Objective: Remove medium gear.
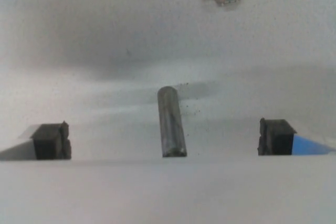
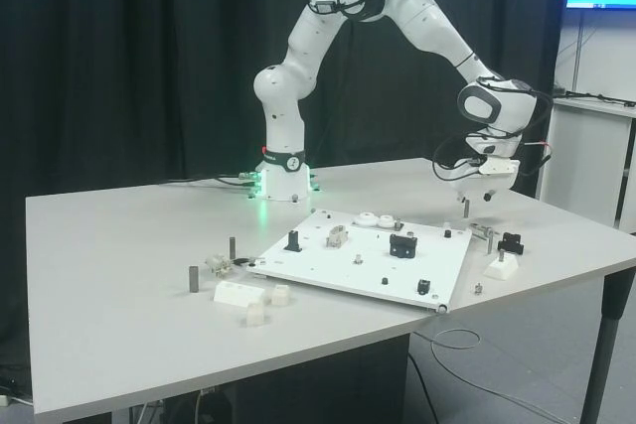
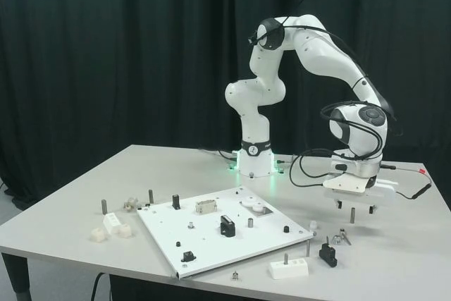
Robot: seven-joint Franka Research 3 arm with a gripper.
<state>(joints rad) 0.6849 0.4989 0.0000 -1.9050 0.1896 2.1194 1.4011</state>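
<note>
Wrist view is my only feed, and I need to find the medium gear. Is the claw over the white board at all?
Observer: No. The claw hangs over the grey table, just off the white board.
Operator: Where are the gears, then?
Observer: White round gears sit on the board, on the side toward the arm's base. I cannot tell which one is the medium gear.
Operator: Is anything lying close to the claw?
Observer: A small black part and a white block lie on the table nearby.
</note>
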